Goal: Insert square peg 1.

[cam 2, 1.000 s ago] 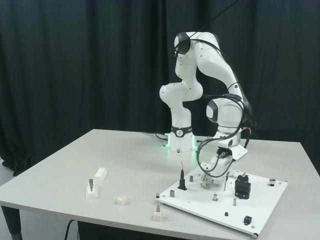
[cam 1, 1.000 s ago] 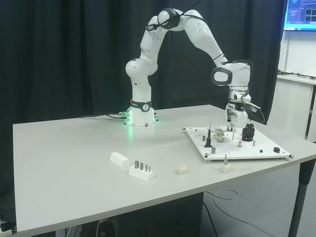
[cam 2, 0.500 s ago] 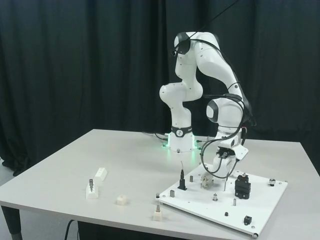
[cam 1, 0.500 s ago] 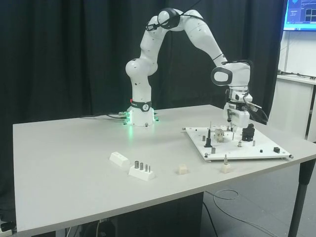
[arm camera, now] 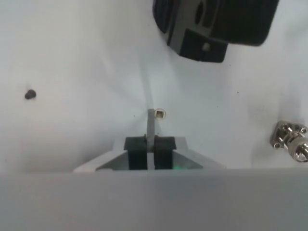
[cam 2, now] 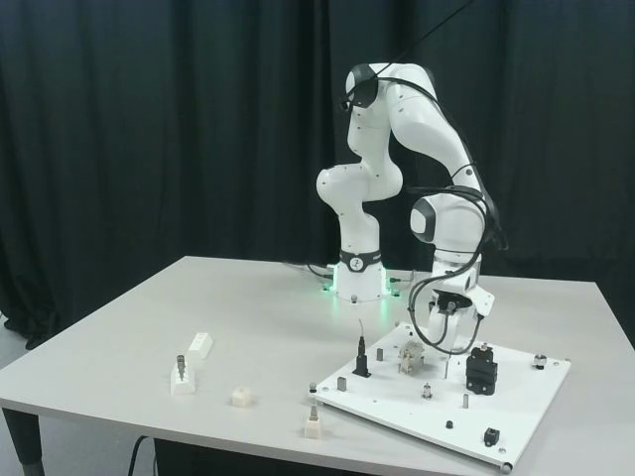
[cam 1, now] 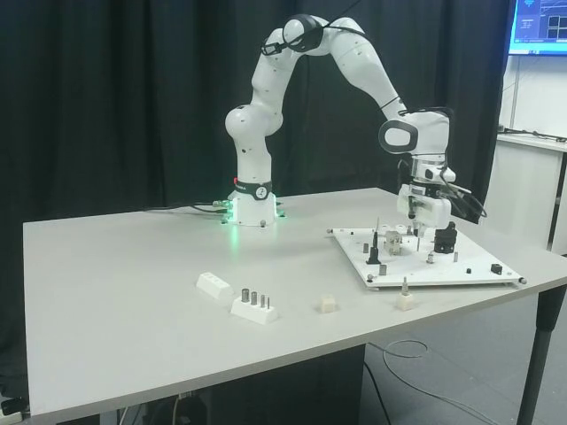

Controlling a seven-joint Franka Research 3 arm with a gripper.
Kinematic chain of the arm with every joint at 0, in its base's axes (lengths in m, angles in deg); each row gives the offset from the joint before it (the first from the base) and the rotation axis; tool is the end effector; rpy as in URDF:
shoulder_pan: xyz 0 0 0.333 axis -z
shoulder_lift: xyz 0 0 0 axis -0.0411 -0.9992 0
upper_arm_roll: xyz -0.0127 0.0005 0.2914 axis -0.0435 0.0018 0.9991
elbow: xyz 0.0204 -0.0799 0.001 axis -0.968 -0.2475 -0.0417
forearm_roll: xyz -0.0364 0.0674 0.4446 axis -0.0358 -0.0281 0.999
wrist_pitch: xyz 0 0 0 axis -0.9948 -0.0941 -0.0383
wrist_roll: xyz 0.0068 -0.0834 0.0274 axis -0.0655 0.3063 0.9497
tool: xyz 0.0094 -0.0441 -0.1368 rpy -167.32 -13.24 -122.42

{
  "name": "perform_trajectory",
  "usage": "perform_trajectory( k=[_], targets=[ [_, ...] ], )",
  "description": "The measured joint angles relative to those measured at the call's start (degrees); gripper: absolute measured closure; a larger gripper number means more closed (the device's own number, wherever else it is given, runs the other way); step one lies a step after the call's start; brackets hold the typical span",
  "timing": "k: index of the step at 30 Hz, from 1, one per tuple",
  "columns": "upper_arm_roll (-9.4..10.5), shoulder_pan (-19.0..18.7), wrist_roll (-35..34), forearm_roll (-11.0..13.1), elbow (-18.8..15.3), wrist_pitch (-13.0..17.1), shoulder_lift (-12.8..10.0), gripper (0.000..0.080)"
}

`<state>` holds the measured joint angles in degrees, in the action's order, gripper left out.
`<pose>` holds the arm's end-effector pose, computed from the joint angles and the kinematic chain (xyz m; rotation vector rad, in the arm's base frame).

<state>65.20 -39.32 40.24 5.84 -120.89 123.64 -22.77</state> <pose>0.5291 0.2851 0.1324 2.9127 0.9484 0.0367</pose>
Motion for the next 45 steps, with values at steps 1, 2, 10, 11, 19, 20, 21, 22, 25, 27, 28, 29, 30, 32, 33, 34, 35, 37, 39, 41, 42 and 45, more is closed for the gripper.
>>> perform_trajectory(
  k=[1, 2, 10, 11, 19, 20, 21, 22, 25, 27, 28, 29, 30, 32, 33, 34, 35, 37, 39, 41, 42, 45],
  targets=[
    [0.01, 0.0, 0.36, -0.08, 0.0, 0.0, 0.0, 0.0776],
    [0.02, 0.0, 0.72, -0.17, 0.0, 0.0, 0.0, 0.0776],
    [0.04, 0.0, 2.92, -0.7, 0.0, 0.02, 0.0, 0.0776],
    [0.04, 0.0, 3.06, -0.78, 0.0, 0.02, 0.0, 0.0776],
    [0.07, 0.0, 4.5, -1.59, -0.02, 0.19, 0.0, 0.0776],
    [0.07, 0.0, 4.55, -1.79, -0.03, 0.25, 0.0, 0.0776],
    [0.09, 0.0, 4.55, -1.92, -0.04, 0.29, 0.0, 0.0776],
    [0.1, 0.0, 4.55, -1.98, -0.06, 0.33, 0.0, 0.0776],
    [0.12, 0.0, 4.55, -1.99, -0.07, 0.39, 0.0, 0.0776],
    [0.12, 0.03, 4.43, -1.97, -0.07, 0.39, 0.0, 0.0776],
    [0.12, 0.05, 4.08, -1.9, -0.08, 0.39, 0.0, 0.0776],
    [0.12, 0.07, 3.59, -1.83, -0.08, 0.39, 0.0, 0.0776],
    [0.12, 0.09, 2.97, -1.78, -0.08, 0.39, 0.0, 0.0776],
    [0.13, 0.11, 1.37, -1.72, -0.08, 0.39, 0.0, 0.0776],
    [0.14, 0.12, 0.62, -1.7, -0.09, 0.39, 0.01, 0.0776],
    [0.16, 0.12, -0.06, -1.69, -0.1, 0.39, 0.02, 0.0776],
    [0.18, 0.12, -0.76, -1.67, -0.12, 0.38, 0.03, 0.0776],
    [0.24, 0.12, -1.91, -1.62, -0.15, 0.37, 0.06, 0.0776],
    [0.28, 0.12, -2.77, -1.5, -0.18, 0.37, 0.09, 0.0776],
    [0.33, 0.12, -3.32, -1.32, -0.21, 0.36, 0.1, 0.0776],
    [0.34, 0.12, -3.5, -1.24, -0.23, 0.36, 0.11, 0.0776],
    [0.36, 0.13, -3.68, -0.89, -0.27, 0.34, 0.14, 0.0776]
  ],
)
